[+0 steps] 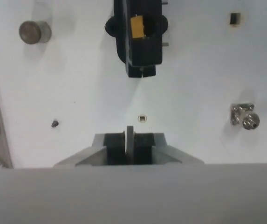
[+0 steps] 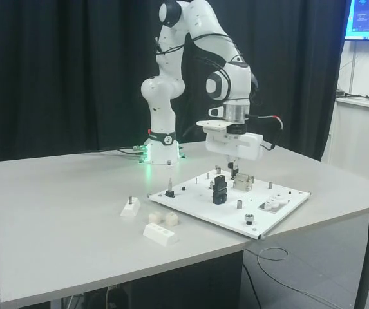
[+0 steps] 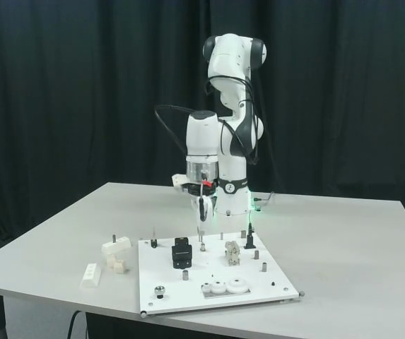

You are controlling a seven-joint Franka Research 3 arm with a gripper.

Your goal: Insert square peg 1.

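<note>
Pincer [image 1: 130, 148] of the white arm [image 3: 225, 134], seen from the wrist: both fingers [image 1: 117, 145] are closed on a thin grey square peg [image 1: 130, 136], which stands upright between them with its tip pointing down at the white board [image 1: 194, 79].

From where I sit, the small square hole [image 1: 143, 118] in the board lies just beside the peg's tip and is fully visible, so the peg is not in it. I cannot tell whether the tip touches the board.

In the second room view I take 12 o'clock as the direction of the arm's base. The pincer [image 3: 201, 212] hangs over the half of the board [image 3: 273, 282] nearest the base, at about 11 o'clock from the board's middle. The black fixture [image 3: 181, 254] stands on the board at about 9 o'clock from the middle, near the pincer. A metal block [image 3: 232, 254] stands close to the middle, and white gears [image 3: 223, 287] lie at about 6 o'clock.

Two white blocks [image 3: 116, 251] rest on the grey table [image 3: 357, 240], off the board on its 9 o'clock side.

The wrist view also shows a short metal cylinder [image 1: 34, 31] and a bolt head [image 1: 246, 116], standing on the board on opposite sides of the pincer, both well apart from the hole.
</note>
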